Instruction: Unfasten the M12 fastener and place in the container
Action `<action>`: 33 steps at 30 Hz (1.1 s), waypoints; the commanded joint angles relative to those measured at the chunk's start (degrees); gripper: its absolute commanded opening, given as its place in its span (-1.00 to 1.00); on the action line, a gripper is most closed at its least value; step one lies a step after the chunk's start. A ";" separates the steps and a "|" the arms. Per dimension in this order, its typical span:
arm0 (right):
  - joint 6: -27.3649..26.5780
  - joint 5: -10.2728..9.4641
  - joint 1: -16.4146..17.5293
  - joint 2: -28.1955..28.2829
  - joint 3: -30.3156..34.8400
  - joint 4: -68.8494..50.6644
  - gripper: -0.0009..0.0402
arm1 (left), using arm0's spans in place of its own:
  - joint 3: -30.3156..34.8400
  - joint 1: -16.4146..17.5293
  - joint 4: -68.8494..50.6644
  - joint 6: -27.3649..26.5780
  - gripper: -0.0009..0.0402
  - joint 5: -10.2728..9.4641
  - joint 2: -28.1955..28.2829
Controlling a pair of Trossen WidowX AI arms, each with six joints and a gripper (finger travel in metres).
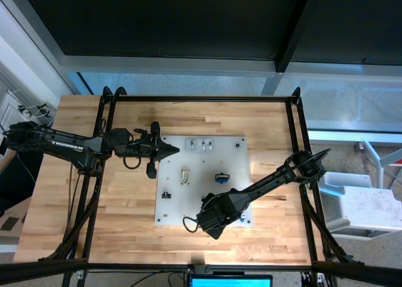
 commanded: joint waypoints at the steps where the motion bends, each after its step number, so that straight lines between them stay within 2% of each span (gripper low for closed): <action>1: 0.07 -0.11 -0.04 0.26 -0.42 0.46 0.13 | 0.00 0.02 0.00 0.00 -0.96 0.00 0.02; 6: 0.09 0.02 -0.07 0.26 -0.48 0.66 0.05 | 0.00 0.00 0.00 0.00 -0.96 0.00 0.02; 11: 0.42 1.33 -0.17 0.26 -0.59 0.74 -0.07 | 0.00 0.02 0.00 0.00 -0.96 0.00 0.02; 29: 0.04 1.09 -0.17 0.24 -0.79 0.83 -0.57 | 0.00 0.00 0.00 0.00 -0.96 0.00 0.02; 33: -1.57 1.07 -0.17 0.24 -0.79 0.96 -0.64 | 0.00 0.00 0.00 0.00 -0.96 0.00 0.02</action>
